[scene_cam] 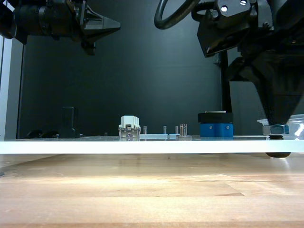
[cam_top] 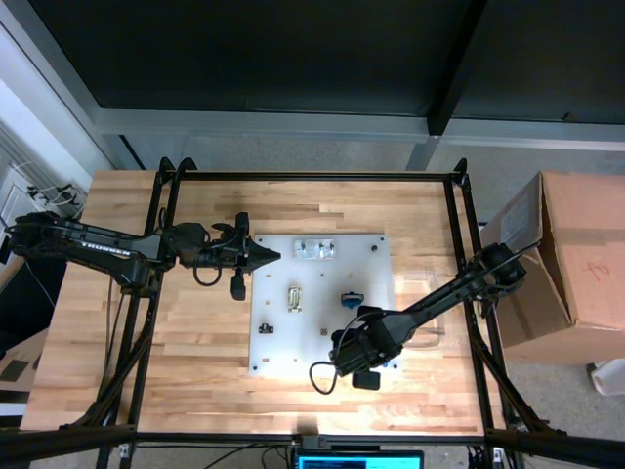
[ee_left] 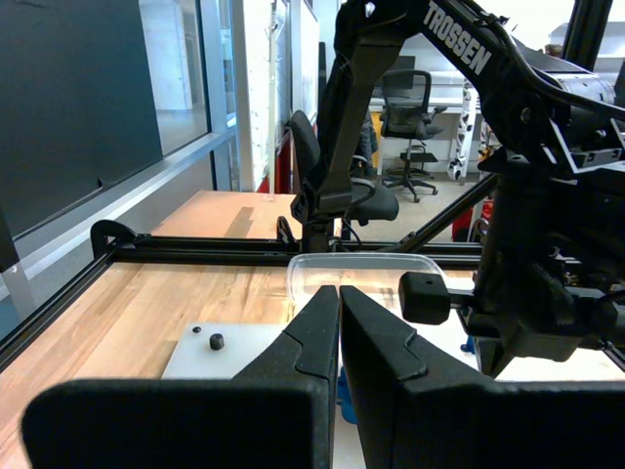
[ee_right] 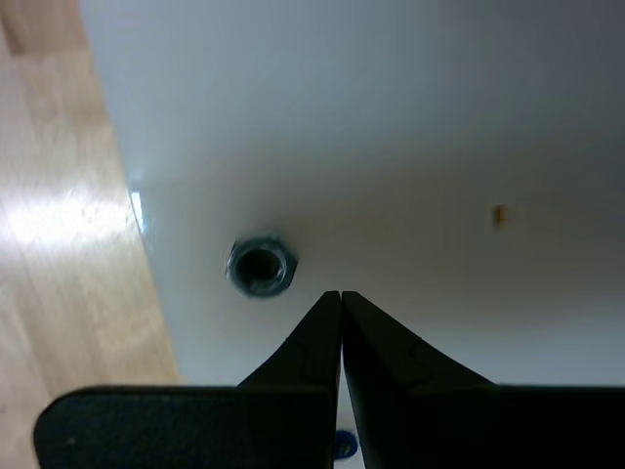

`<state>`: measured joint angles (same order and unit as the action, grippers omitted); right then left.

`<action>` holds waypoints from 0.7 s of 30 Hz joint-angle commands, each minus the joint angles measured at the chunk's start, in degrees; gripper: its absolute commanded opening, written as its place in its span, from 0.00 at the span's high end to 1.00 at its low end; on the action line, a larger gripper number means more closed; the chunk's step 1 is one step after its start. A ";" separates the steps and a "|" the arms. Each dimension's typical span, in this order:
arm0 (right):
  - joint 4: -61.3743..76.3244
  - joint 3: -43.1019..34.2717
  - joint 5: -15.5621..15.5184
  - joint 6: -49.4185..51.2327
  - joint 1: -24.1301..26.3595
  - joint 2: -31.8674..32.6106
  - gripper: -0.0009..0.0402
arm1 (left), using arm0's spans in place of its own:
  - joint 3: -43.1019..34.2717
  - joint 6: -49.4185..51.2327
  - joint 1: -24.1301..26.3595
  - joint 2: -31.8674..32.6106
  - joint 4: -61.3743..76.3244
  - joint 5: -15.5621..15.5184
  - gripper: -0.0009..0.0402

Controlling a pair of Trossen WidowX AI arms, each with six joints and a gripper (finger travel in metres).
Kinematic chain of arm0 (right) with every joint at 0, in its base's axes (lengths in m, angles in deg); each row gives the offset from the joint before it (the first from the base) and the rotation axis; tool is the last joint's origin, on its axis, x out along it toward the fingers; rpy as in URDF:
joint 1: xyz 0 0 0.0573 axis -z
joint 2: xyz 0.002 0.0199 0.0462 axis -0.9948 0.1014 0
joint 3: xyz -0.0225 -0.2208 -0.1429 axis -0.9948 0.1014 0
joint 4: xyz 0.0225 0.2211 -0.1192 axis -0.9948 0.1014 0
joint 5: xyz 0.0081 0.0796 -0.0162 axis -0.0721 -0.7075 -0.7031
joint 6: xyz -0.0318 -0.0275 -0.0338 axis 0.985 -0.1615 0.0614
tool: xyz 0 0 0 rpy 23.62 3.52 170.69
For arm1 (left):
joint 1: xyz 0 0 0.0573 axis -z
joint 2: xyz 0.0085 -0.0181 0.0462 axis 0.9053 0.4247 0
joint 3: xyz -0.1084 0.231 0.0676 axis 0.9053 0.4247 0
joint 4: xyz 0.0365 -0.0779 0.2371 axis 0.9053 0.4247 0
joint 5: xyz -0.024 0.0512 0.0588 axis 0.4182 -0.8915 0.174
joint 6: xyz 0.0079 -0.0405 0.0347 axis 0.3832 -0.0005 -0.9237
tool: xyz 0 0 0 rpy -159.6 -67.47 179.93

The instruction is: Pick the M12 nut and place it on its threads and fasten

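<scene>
The small silver M12 nut [ee_right: 260, 266] lies flat on the white board [ee_right: 410, 127], free of both grippers. Its dark centre and low seat [scene_cam: 275, 129] suggest it is on its stud, with no ribs showing beneath it. My right gripper [ee_right: 340, 295] is shut with nothing between its fingers, and its tips hang just above and beside the nut [scene_cam: 276, 121]. In the high view the right gripper [cam_top: 363, 362] covers the nut at the board's near right edge. My left gripper [cam_top: 270, 256] is shut and empty, held high over the board's far left edge [scene_cam: 114, 26].
A blue block with a black cap [scene_cam: 216, 124] stands mid-board, a white connector [scene_cam: 129, 128] to its left, and small posts [scene_cam: 183, 129] between them. The clear tray [ee_left: 361, 269] lies right of the board. A cardboard box [cam_top: 576, 264] stands off the table's right side.
</scene>
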<state>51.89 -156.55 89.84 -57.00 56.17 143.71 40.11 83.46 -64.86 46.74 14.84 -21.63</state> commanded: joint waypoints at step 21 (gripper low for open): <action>-1.62 0.98 -1.14 1.03 0.15 -0.17 0.98 | 0.00 0.00 -0.02 0.02 0.31 0.00 0.98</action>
<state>50.25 -155.52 86.34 -55.66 56.32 143.60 40.13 83.48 -64.86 46.76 15.32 -21.65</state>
